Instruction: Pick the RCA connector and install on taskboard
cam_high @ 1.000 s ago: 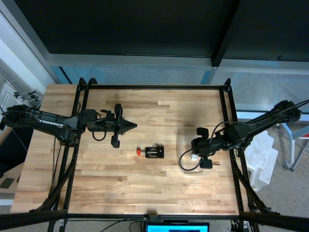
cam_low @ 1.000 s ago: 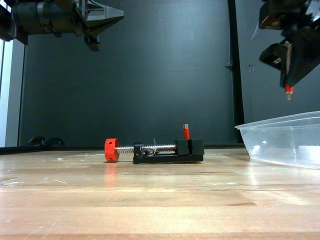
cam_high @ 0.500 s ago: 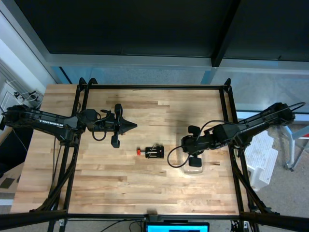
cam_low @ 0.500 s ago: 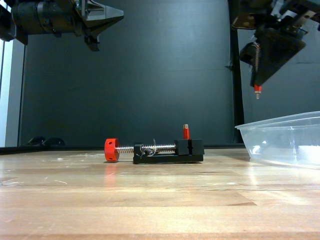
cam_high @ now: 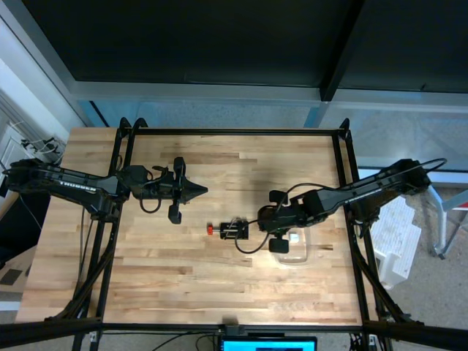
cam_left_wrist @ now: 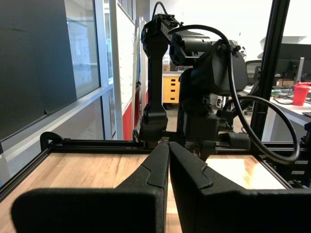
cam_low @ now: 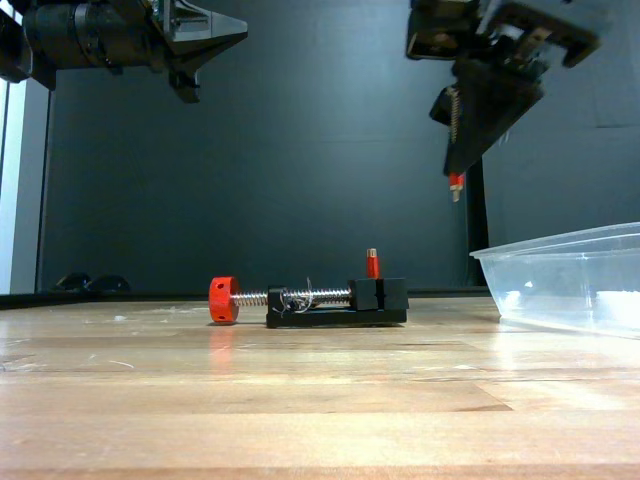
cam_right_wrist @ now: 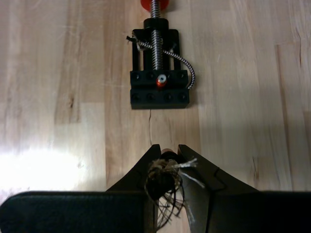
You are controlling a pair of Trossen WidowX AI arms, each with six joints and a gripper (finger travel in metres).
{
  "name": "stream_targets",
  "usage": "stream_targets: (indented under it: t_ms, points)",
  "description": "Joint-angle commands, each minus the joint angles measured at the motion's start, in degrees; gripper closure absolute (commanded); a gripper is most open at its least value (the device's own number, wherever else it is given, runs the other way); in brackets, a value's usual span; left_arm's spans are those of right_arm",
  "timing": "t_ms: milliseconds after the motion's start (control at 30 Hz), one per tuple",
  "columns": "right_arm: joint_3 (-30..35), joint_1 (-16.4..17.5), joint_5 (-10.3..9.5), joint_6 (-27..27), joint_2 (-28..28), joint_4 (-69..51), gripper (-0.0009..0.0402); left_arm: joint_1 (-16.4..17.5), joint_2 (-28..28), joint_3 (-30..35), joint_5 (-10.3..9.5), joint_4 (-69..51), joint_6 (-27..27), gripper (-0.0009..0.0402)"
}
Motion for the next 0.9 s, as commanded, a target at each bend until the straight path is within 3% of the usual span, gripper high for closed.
stream_targets:
  t_ms: [33, 167, 633, 900]
  points:
    - [2.01, -0.39, 0.0, -0.46, 2.16, 0.13, 0.0393, 0.0, 0.0, 0.0, 0.02, 0.02, 0.0, 0.0393]
    - [4.55, -1.05, -1.46, -0.83, 5.2, 0.57, 0.0393, 0.0, 0.0, 0.0, 0.02, 0.04, 0.0, 0.0393]
    - [11.15, -3.15, -1.36, -2.34, 12.94, 0.9, 0.0393, 0.02, 0.02, 0.0, 0.02, 0.02, 0.0, 0.0393]
    - [11.43, -3.76, -1.46, -2.27, 14.73, 2.43, 0.0393, 0.0, 0.0, 0.0, 0.02, 0.04, 0.0, 0.0393]
